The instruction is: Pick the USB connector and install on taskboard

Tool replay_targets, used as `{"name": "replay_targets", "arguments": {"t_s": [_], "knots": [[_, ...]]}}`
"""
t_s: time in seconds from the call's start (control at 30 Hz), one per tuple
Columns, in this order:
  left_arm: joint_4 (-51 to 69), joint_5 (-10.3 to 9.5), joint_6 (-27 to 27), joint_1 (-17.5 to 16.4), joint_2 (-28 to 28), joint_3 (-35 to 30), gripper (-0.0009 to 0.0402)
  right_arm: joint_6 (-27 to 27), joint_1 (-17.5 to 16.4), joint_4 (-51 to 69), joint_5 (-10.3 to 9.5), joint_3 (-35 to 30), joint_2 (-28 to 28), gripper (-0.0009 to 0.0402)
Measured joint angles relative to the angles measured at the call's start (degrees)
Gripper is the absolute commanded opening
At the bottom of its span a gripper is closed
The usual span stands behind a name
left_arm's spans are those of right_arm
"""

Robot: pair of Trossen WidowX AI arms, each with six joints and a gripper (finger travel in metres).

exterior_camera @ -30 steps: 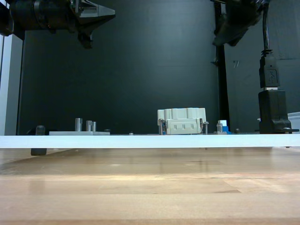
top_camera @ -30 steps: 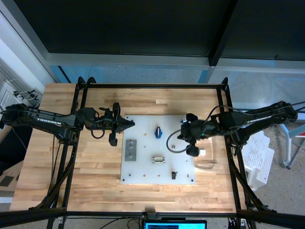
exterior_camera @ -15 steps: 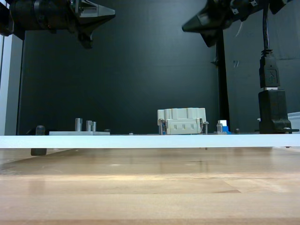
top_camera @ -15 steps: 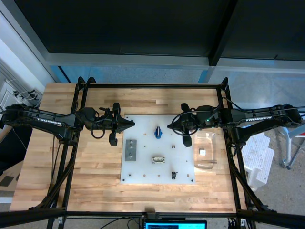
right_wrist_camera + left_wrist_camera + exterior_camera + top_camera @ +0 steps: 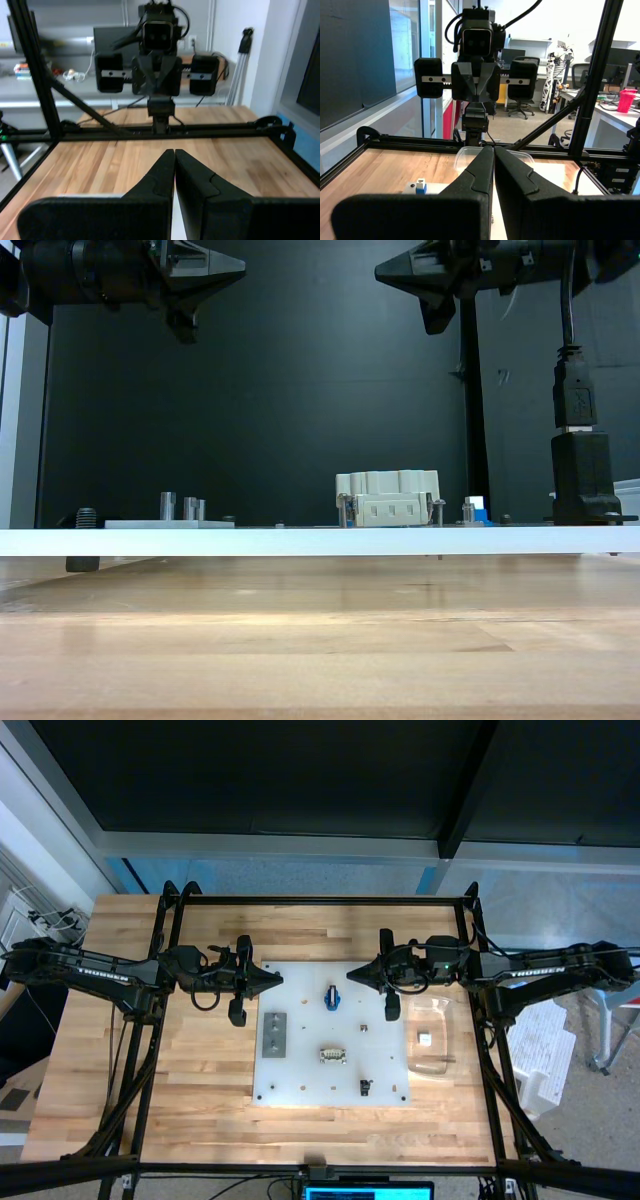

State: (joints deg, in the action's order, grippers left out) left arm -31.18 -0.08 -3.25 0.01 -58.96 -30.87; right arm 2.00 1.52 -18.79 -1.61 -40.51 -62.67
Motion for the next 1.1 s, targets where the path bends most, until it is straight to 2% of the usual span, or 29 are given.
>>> {"name": "replay_targets", "arguments": {"t_s": [0.3,0.63,1.1], "knots": [[0.00,0.00,0.02,0.00,0.00,0.00,0.0000,0.68,0.00,-5.25,2.03,5.38,3.17,0.0000],[0.02,0.00,0.02,0.00,0.00,0.00,0.0000,1.33,0.00,-6.19,1.44,7.85,5.25,0.0000],[0.00,0.00,0.02,0.00,0.00,0.00,0.0000,1.55,0.00,-6.93,1.44,8.61,5.40,0.0000]]}}
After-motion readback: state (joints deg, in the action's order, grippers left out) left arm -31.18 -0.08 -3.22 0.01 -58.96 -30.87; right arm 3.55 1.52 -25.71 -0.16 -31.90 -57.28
